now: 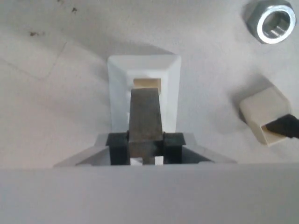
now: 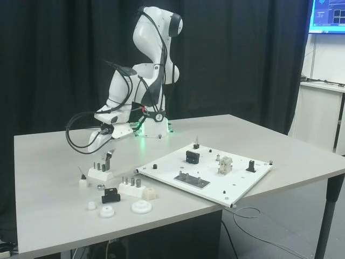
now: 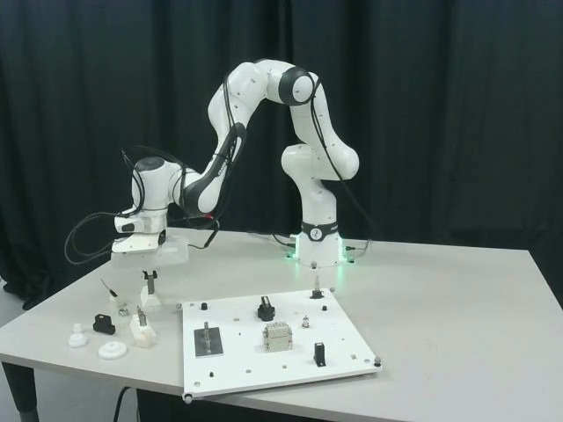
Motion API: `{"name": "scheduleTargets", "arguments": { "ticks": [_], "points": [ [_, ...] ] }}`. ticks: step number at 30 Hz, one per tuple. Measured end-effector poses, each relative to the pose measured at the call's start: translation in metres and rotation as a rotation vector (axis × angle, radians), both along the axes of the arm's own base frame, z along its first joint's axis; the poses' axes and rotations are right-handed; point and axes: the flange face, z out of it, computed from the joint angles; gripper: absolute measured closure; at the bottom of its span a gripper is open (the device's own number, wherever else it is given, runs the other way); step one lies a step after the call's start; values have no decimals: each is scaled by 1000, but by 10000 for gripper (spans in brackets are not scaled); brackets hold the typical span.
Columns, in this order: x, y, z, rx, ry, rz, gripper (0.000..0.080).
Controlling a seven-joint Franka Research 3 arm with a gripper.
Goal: Insert square peg 4.
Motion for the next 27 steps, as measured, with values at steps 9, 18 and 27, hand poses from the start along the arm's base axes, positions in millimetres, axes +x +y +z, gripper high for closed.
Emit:
{"name": "scheduleTargets", "arguments": {
  "ticks": [9,18,27],
  "points": [
    [-1,0,13,7,-3,-3,653],
    [-1,0,14,7,-3,0,653],
    [-1,0,14,7,-5,-2,653]
  ]
}}
